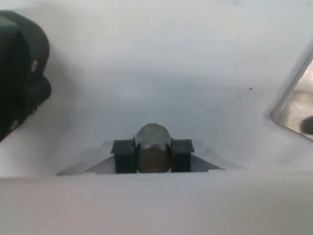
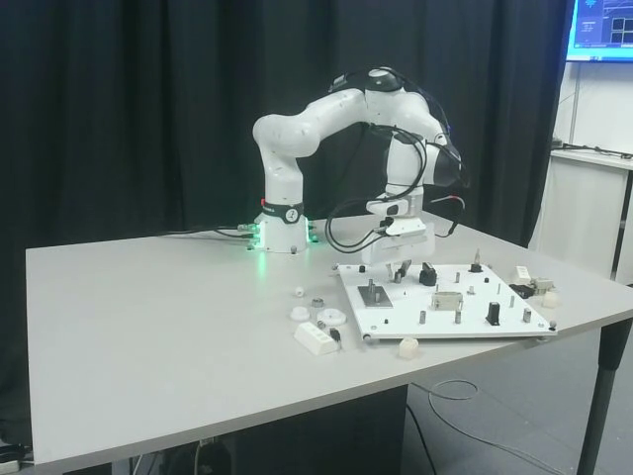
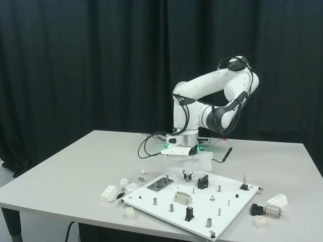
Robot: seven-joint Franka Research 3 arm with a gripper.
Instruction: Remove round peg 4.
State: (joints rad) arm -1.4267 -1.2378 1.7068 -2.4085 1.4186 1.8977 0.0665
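In the wrist view, the peg [image 1: 153, 149] shows only its upper end; its lower part is hidden behind the white body across the foreground. A black part [image 1: 19, 73] and a metal plate [image 1: 298, 105] are cut off by the picture's edges. In both room views, the peg is too small to make out in the end effector [image 3: 187, 176], and the small parts on the board [image 2: 455, 315] are too small to identify.

Readable text: none on any item.
Screen [image 2: 600, 30], far right of the first room view: lines of writing, too small to read.
Arm base [image 2: 281, 212]: small round mark, no legible characters.
White board [image 3: 194, 204], parts on it: no visible labels or numbers.
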